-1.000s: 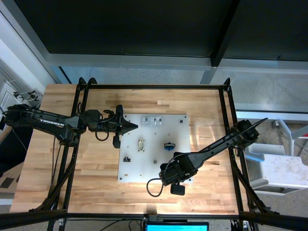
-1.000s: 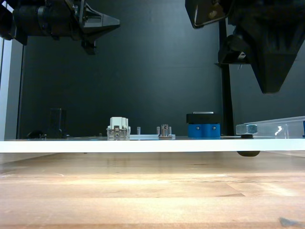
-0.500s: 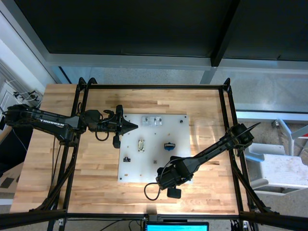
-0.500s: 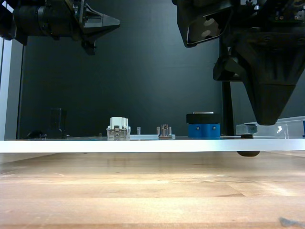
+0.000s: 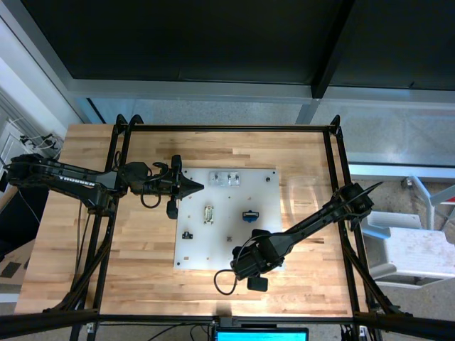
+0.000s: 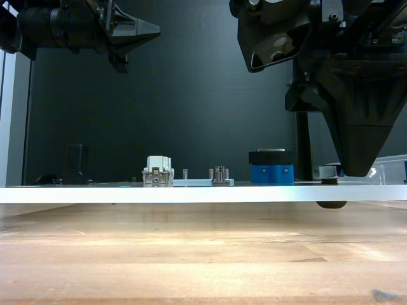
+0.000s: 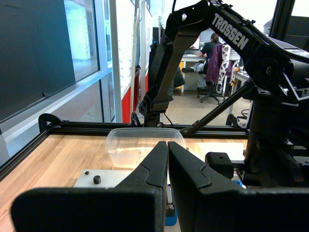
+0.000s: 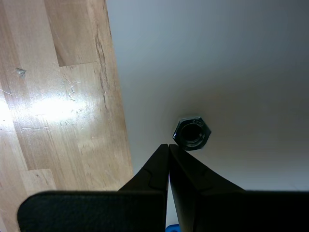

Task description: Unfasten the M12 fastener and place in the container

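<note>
The small silver M12 nut [image 8: 192, 133] sits on the white board [image 5: 213, 245] near its near right edge. In the low view the nut [image 6: 328, 171] rests on top of its short black stud [image 6: 329, 181]. My right gripper [image 8: 168, 146] is shut on nothing, its tip down at nut height [image 6: 358, 173] right beside the nut. Its arm [image 5: 261, 260] hides the nut from above. The clear container [image 5: 307, 193] stands on the wood to the right of the board, with nothing showing inside. My left gripper [image 5: 199, 187] hangs shut over the board's far left edge.
A blue-and-black part [image 5: 249, 215] stands mid-board, with a white connector [image 6: 158, 173] and a small silver post [image 6: 219, 174] further left. A black frame rail [image 5: 341, 185] runs along the table's right side past the container.
My right gripper has come down and shifted towards the near edge, so its shut tip now stands beside the nut and covers part of it in the low view. The left arm has not moved.
</note>
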Robot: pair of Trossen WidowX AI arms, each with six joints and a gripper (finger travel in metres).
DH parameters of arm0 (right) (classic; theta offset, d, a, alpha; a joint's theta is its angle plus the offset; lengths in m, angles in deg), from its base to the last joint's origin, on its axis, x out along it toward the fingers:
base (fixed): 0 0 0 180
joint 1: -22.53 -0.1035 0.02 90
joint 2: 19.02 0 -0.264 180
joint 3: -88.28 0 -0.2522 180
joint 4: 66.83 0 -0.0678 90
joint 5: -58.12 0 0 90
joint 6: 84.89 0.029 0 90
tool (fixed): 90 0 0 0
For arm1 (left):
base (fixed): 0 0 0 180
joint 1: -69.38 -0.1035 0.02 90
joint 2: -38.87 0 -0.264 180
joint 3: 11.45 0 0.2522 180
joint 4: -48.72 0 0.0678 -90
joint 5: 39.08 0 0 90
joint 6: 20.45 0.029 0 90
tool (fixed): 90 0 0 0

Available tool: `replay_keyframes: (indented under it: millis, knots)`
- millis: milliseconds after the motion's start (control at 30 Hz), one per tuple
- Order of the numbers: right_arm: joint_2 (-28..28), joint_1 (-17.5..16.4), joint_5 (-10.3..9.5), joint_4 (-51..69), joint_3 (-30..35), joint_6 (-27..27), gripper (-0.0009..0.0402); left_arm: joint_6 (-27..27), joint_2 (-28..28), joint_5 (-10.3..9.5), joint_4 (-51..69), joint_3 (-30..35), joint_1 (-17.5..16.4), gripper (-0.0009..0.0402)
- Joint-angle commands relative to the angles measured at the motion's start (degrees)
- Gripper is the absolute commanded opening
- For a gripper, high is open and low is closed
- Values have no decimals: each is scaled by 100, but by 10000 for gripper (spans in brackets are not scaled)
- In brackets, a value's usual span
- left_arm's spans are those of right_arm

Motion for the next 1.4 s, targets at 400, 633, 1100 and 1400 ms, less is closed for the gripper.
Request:
replay_keyframes:
  millis: [400, 633, 1100, 1400]
  knots:
    - [-227, 7, 1639, 872, 2, 581, 0, 0, 0, 0, -4, 2, 0, 0]
    - [-372, 4, 1386, 966, 4, 800, 0, 0, 0, 0, -7, 2, 0, 0]
    - [-391, 7, 573, 981, 470, 1198, 0, 0, 0, 2, -4, 2, 0, 0]
    - [-332, 57, 382, 970, 625, 3495, 30, 0, 0, 0, -4, 2, -2, 0]
